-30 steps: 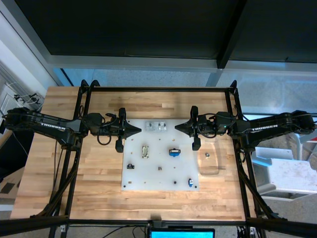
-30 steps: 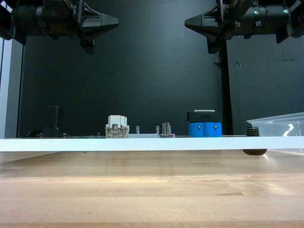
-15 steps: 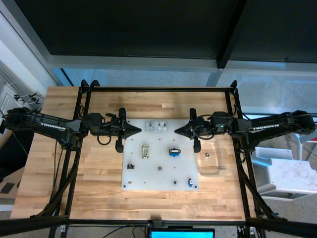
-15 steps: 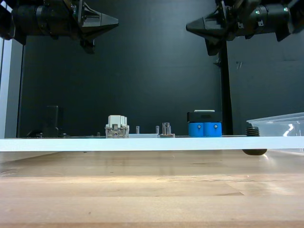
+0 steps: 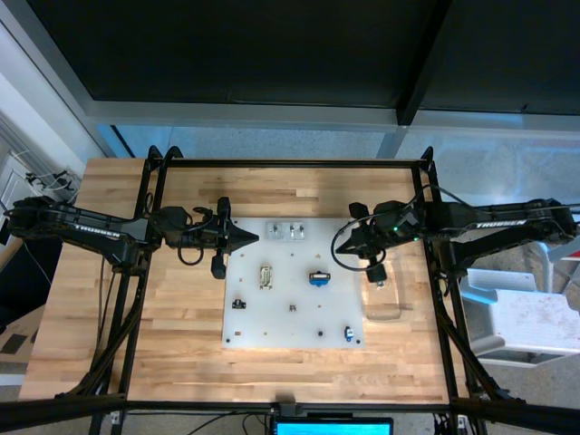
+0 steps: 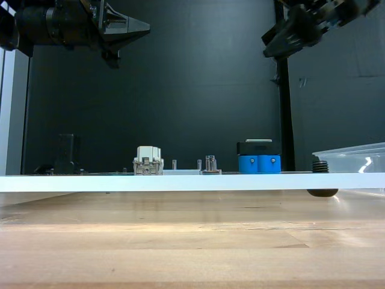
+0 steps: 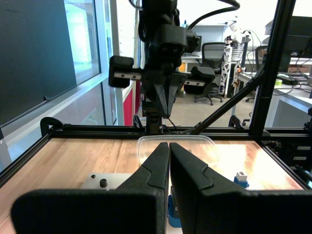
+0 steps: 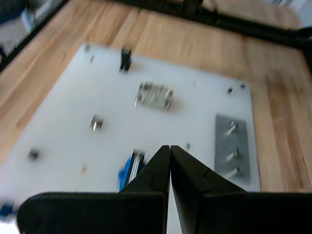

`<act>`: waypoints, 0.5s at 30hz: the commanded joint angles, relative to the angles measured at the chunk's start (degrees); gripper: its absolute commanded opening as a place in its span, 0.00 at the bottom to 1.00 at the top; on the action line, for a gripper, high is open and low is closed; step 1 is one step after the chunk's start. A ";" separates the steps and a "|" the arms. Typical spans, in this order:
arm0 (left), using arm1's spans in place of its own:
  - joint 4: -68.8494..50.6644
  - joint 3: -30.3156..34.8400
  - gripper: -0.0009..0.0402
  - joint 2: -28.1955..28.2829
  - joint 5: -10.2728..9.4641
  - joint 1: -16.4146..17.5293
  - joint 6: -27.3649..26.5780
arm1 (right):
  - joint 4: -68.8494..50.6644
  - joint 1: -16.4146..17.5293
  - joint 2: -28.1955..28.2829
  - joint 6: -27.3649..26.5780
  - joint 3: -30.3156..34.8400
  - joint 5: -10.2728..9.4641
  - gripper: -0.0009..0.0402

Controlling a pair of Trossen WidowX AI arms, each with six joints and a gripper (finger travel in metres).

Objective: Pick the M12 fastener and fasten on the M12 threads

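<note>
although neither holds anything, both tools are fully closed: the left gripper [image 5: 252, 238] hangs high above the far left edge of the white board [image 5: 272, 313], and the right gripper [image 5: 339, 245] hangs above its far right part, nose tilted down. the m12 fastener [image 5: 381, 283] lies inside the clear tray [image 5: 399, 314], which sits against the board's right edge. the m12 threads [image 6: 320, 165] stand bare, ribs showing, near the board's near right edge.

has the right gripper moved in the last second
Yes. The right gripper has swung toward the clear tray and tipped down over the white board. The left gripper hangs parked over the board's far left edge.
</note>
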 commanded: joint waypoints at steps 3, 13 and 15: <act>0.02 0.02 0.02 0.02 0.00 0.00 0.00 | -13.18 0.20 0.02 -4.52 5.03 0.11 0.02; 0.02 0.02 0.02 0.02 0.00 0.00 0.00 | -28.22 0.50 1.01 -9.60 9.05 0.48 0.02; 0.02 0.02 0.02 0.02 0.00 0.00 0.00 | -31.43 0.61 1.66 -10.97 9.40 0.63 0.02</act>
